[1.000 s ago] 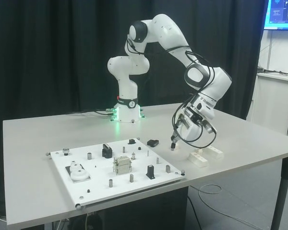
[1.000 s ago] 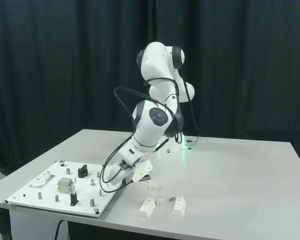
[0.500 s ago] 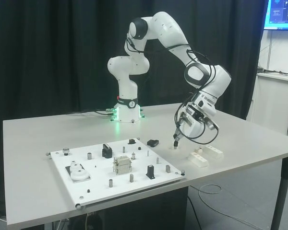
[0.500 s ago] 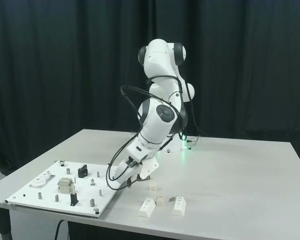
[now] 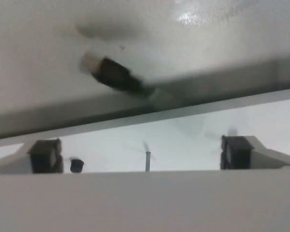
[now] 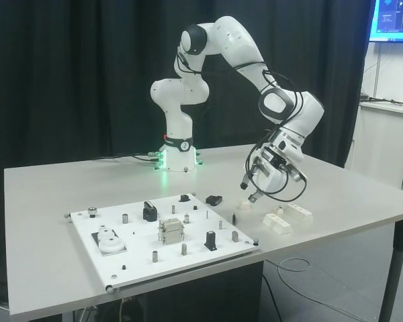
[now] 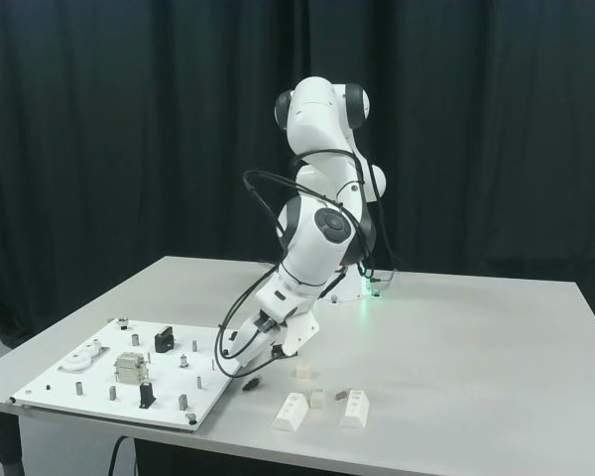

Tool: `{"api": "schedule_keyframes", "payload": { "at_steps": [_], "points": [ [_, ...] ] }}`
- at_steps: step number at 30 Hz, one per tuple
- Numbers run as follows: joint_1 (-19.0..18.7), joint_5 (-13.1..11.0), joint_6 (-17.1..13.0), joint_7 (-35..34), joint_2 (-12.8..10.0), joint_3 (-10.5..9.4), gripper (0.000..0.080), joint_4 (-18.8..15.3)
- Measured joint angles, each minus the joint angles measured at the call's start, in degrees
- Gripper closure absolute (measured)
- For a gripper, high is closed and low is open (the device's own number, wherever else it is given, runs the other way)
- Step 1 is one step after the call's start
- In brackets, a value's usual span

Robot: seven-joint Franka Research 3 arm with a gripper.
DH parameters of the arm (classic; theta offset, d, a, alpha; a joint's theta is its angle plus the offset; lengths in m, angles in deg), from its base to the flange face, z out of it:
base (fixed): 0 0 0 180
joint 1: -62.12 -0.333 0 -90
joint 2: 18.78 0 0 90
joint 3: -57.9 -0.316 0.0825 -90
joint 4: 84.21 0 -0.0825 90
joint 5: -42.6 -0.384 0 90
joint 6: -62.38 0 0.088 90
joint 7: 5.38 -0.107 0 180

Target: Place USB.

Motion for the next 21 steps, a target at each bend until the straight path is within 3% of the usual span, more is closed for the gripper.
{"api": "schedule_keyframes", "payload": {
  "at_steps": [1, 8, 9, 11, 21],
  "points": [
    [0.0, 0.01, 0.0, 0.0, 0.0, -0.01, 0.0064, -0.02],
    [0.0, 0.04, 0.0, -0.01, 0.0, -0.1, 0.0064, -0.09],
    [0.0, 0.04, 0.0, -0.02, 0.0, -0.11, 0.0018, -0.1],
    [0.0, 0.05, 0.0, -0.04, 0.01, -0.13, 0.0006, -0.12],
    [0.0, 0.05, 0.0, -0.26, 0.01, -0.17, 0.0003, -0.17]
  ]
}}
